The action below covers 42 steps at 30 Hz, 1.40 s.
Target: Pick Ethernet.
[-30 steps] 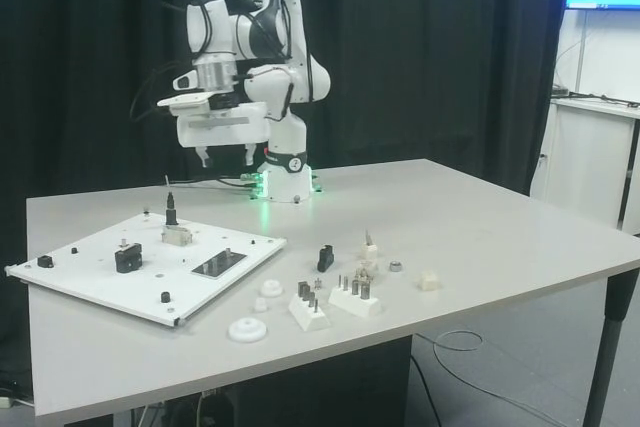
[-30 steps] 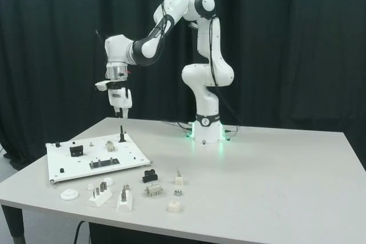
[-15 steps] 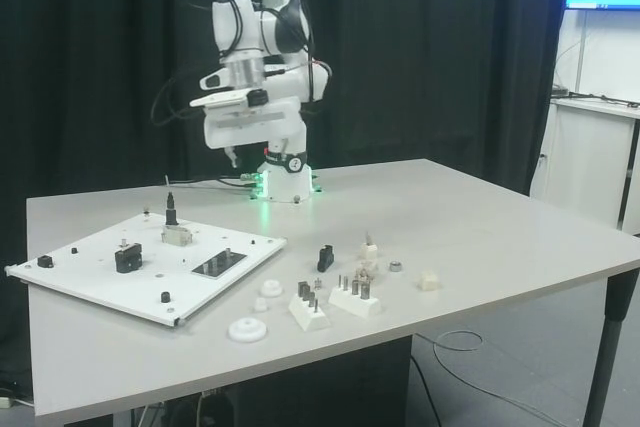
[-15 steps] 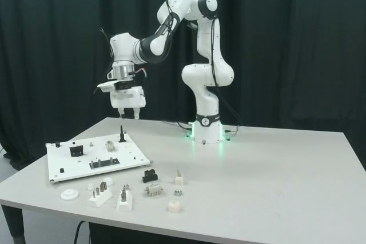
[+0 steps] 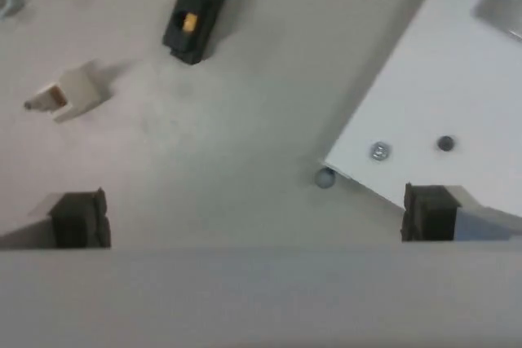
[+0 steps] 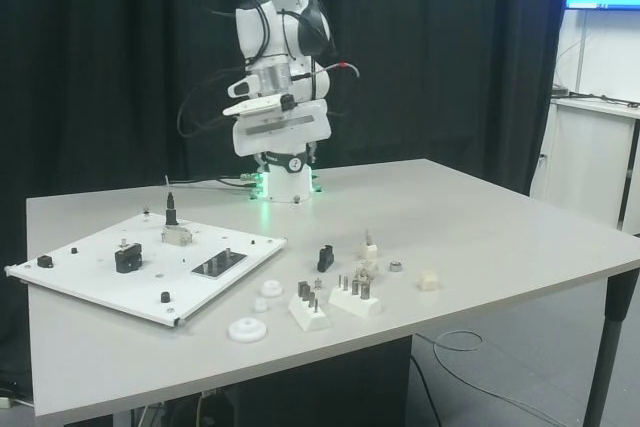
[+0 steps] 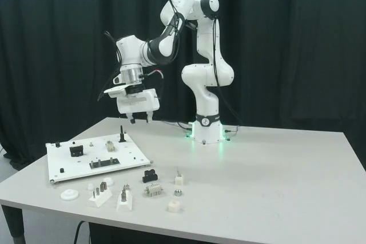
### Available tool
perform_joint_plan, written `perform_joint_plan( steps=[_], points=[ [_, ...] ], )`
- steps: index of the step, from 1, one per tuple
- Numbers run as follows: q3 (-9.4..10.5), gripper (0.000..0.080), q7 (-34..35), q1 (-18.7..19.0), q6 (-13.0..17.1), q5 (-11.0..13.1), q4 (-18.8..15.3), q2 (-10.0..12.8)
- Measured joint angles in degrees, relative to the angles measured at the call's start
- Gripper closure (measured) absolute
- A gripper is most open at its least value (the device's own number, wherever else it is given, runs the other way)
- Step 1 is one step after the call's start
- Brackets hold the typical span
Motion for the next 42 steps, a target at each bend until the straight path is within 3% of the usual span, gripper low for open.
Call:
perform_joint_plan(
  steps=[7, 16, 21, 33, 42],
  points=[
    [1.16, 0.0003, -3.0, 1.4, 0.0, 3.1, 0.0, 1.7],
    [3.57, 0.0003, -0.9, 1.9, 0.6, 9.0, 0.3, 4.5],
    [4.87, 0.0003, 5.4, 1.9, 1.0, 11.0, 0.6, 5.8],
    [8.34, 0.0003, 21.7, 1.9, 4.3, 11.9, 0.8, 6.9],
    [10.16, 0.0003, 40.7, 1.9, 7.7, 11.8, 0.8, 8.5]
  ],
)
